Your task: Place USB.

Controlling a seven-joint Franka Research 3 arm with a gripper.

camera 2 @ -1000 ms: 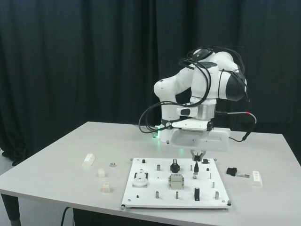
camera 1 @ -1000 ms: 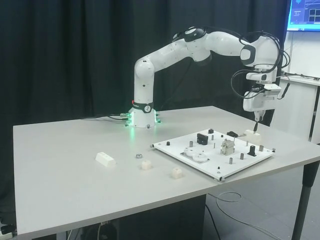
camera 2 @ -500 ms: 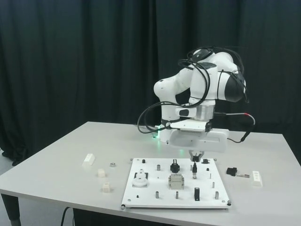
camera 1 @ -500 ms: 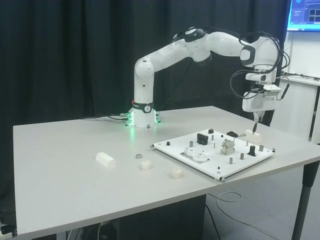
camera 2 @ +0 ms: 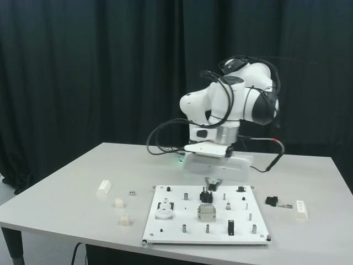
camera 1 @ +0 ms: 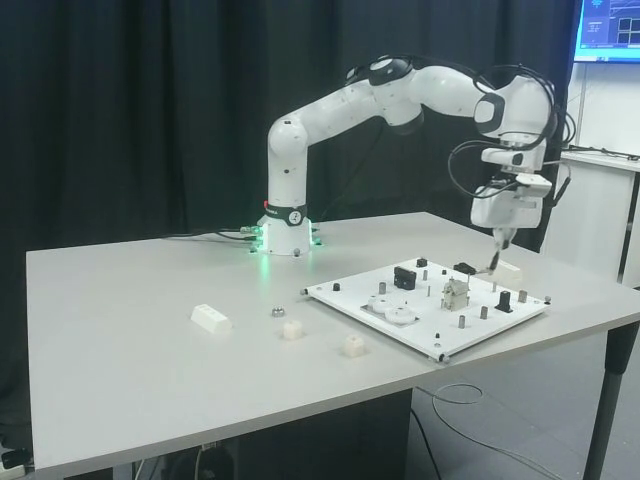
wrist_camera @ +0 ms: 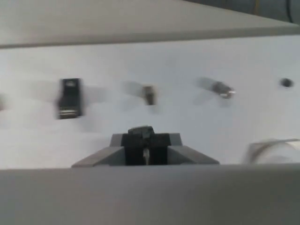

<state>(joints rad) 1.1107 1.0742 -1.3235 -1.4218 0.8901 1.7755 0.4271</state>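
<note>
Flat white board (camera 2: 182, 226) studded with small pegs; tool (wrist_camera: 145, 151) clamps a black USB plug (wrist_camera: 141, 132).

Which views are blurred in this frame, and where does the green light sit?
Wrist view: parts on the white board are smeared sideways, and the gripper is soft. Second room view: the gripper is blurred. First room view: steady, with a green glow at the arm's base.

A white board (camera 2: 182, 232) lies on the grey table (camera 2: 71, 193), studded with small black and grey fittings (a white ring-shaped piece (camera 2: 164, 209) among them). Well apart from it sit three small white blocks (camera 1: 211, 318) (camera 1: 292, 329) (camera 1: 353, 345) and a little grey nut (camera 1: 270, 311).
</note>
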